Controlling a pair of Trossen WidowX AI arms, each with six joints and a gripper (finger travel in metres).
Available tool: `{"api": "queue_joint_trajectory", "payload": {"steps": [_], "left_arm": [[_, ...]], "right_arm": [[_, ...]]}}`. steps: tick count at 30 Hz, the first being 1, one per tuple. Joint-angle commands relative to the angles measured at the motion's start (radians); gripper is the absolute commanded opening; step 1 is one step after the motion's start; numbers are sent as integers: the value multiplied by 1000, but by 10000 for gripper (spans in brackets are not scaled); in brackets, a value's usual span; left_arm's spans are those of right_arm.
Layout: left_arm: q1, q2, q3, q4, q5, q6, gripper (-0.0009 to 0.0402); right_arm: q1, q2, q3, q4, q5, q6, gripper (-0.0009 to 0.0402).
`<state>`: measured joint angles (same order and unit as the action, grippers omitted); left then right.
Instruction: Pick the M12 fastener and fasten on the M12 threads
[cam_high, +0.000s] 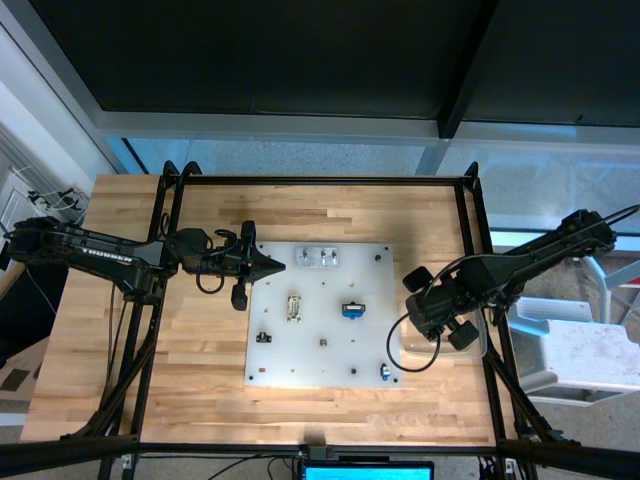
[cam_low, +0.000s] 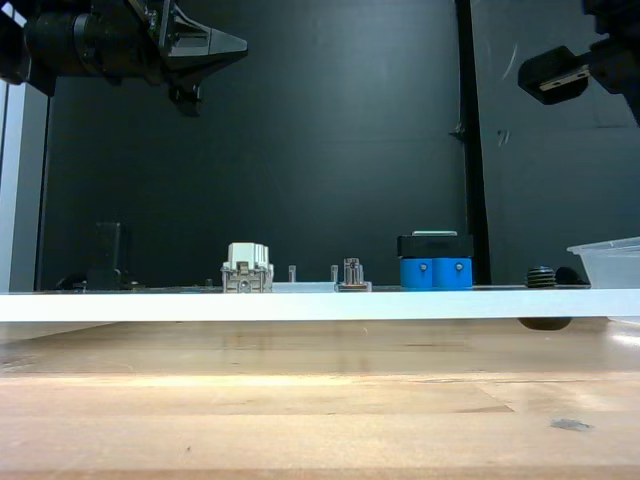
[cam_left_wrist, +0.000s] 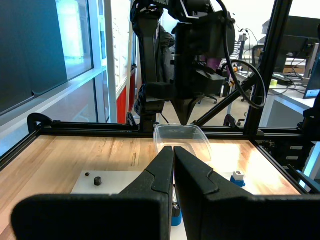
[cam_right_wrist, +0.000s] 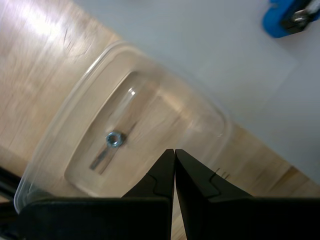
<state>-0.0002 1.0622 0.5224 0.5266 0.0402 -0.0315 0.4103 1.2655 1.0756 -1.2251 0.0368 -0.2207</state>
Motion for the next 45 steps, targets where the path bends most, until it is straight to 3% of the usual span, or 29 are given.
{"api": "queue_joint_trajectory", "payload": {"steps": [1, 6, 13, 21, 29, 45], "left_arm": [[0, 0, 0, 0, 0, 0, 0], [0, 0, 0, 0, 0, 0, 0], [0, 0, 0, 0, 0, 0, 0], [0, 0, 0, 0, 0, 0, 0], [0, 0, 0, 0, 0, 0, 0], [0, 0, 0, -1, 0, 0, 0]], "right_arm": [[39, 0, -31, 0, -2, -9, 0], [80, 0, -66, 5, -3, -31, 0], [121, 1, -133, 73, -4, 13, 7], [167, 30, -176, 105, -3, 102, 87], [181, 53, -203, 116, -3, 111, 169], [219, 100, -292, 245, -3, 162, 206]]}}
